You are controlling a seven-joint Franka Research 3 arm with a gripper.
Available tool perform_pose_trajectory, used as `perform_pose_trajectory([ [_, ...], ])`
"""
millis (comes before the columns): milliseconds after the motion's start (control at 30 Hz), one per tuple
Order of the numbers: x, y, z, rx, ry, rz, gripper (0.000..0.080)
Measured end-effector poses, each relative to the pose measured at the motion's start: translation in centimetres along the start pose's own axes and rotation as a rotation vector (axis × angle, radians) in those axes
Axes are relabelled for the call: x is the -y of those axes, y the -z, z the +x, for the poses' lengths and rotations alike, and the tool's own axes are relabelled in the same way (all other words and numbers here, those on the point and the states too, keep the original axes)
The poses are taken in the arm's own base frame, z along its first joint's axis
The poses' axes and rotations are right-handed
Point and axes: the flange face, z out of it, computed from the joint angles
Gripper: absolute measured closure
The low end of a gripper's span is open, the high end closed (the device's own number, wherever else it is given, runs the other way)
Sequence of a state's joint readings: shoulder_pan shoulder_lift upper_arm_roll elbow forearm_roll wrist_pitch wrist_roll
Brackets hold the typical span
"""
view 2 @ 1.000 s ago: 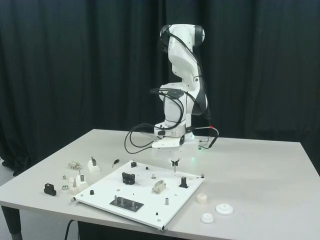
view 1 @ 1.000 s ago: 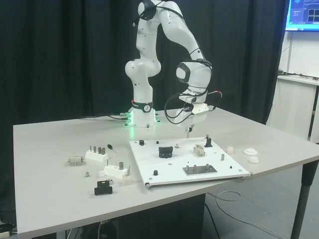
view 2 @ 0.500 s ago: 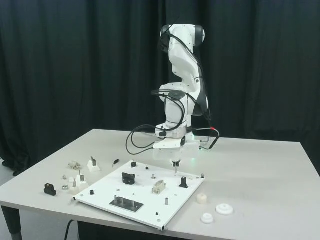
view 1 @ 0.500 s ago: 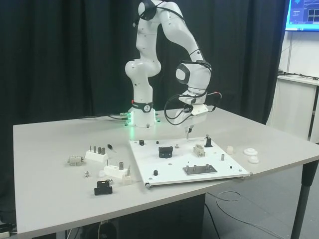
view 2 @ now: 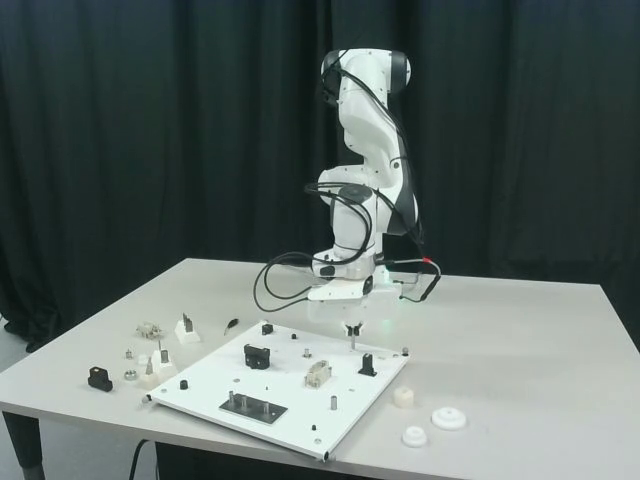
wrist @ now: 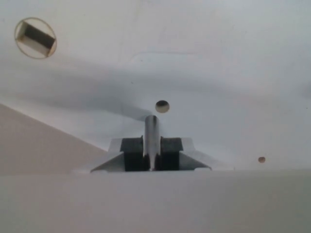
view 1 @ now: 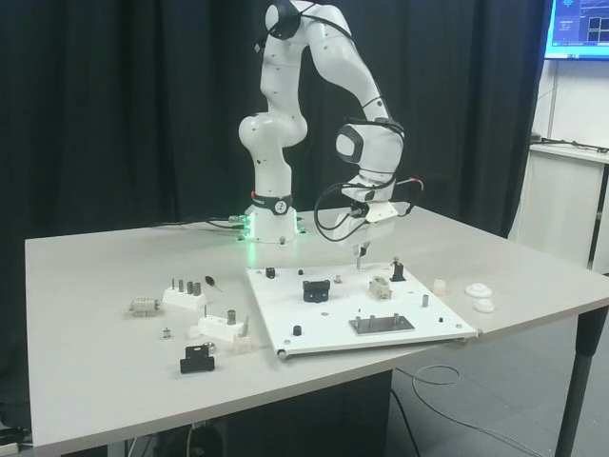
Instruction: Insert round peg 2.
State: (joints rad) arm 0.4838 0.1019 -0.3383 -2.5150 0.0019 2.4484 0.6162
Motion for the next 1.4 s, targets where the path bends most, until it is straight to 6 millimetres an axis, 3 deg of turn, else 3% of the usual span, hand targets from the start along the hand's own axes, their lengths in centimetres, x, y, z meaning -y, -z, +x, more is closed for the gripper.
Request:
perform_pose_trajectory([
  [1400,-0.15,-0.28,0.53,-0.021,-0.009,0.011,0.0734],
])
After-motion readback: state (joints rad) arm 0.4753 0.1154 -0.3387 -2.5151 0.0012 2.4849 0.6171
